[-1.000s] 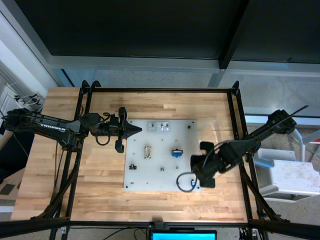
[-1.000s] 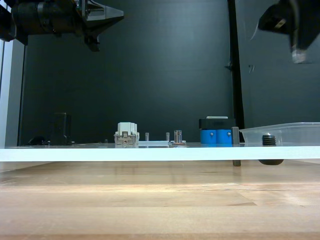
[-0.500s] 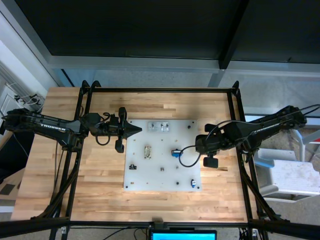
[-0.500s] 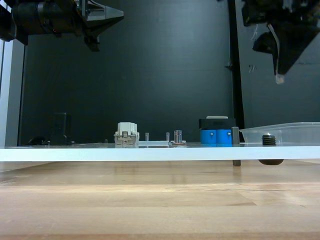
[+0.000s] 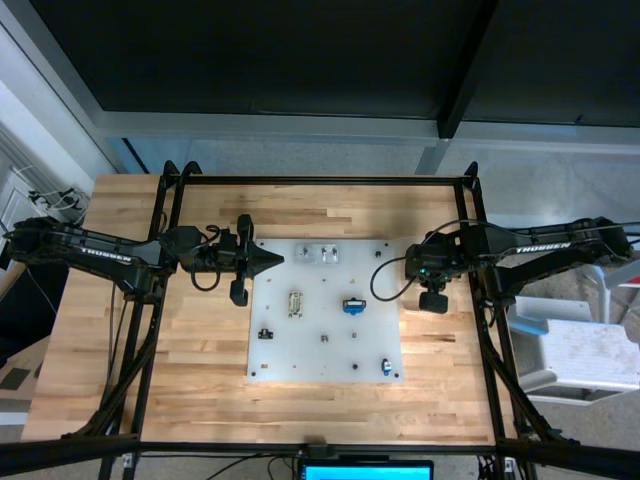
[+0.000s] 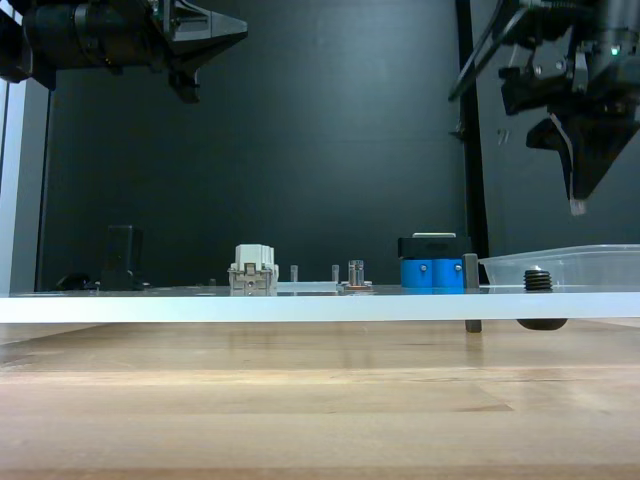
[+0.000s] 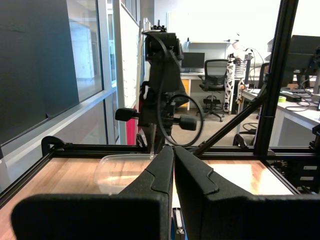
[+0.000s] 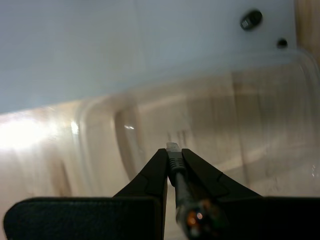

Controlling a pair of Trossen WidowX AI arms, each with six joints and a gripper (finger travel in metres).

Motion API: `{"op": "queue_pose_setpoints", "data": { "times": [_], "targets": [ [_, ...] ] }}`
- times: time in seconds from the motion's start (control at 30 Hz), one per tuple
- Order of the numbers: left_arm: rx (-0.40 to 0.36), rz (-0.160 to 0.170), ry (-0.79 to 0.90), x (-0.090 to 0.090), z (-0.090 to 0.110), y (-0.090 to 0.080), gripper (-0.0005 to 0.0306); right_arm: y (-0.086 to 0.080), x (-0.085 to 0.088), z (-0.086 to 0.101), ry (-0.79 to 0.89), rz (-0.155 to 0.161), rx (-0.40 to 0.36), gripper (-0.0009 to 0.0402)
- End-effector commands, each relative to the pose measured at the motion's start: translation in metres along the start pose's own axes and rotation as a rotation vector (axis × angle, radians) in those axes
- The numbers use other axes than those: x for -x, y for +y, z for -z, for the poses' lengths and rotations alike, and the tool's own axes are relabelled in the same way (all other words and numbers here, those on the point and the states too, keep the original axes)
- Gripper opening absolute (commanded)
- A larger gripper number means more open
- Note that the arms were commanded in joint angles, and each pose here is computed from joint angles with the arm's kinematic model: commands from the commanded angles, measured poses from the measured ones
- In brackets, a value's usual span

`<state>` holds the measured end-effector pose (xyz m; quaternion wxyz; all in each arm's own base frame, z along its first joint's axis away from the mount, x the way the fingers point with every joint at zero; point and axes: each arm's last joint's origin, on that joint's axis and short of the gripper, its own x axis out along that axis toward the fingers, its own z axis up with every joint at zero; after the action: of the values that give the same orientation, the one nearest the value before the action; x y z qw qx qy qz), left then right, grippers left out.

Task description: Remove the rj45 connector and place it in the container

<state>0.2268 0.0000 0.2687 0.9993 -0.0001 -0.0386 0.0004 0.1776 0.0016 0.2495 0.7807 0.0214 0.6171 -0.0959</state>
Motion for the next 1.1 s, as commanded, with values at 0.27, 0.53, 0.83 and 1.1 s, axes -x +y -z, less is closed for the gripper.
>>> {"op": "queue_pose_setpoints", "data": {
  "times": [0.27,0.53,0.83,1.1],
  "targets": [
    [0.0,0.0,0.0,0.0,0.0,0.0001,0.0001,-0.0074,-0.0055,0.0019,0.011,0.009,0.005,0.0001],
    [0.0,0.0,0.0,0.0,0.0,0.0,0.0001,-0.0073,-0.0055,0.0023,0.016,0.004,0.03,0.0053],
    [0.0,0.0,0.0,0.0,0.0,0.0,0.0001,-0.007,-0.0056,0.0022,0.016,-0.006,0.026,0.0197],
    [0.0,0.0,0.0,0.0,0.0,0.0001,0.0001,-0.0069,-0.0049,0.0017,0.013,-0.006,0.025,0.0241]
  ]
}}
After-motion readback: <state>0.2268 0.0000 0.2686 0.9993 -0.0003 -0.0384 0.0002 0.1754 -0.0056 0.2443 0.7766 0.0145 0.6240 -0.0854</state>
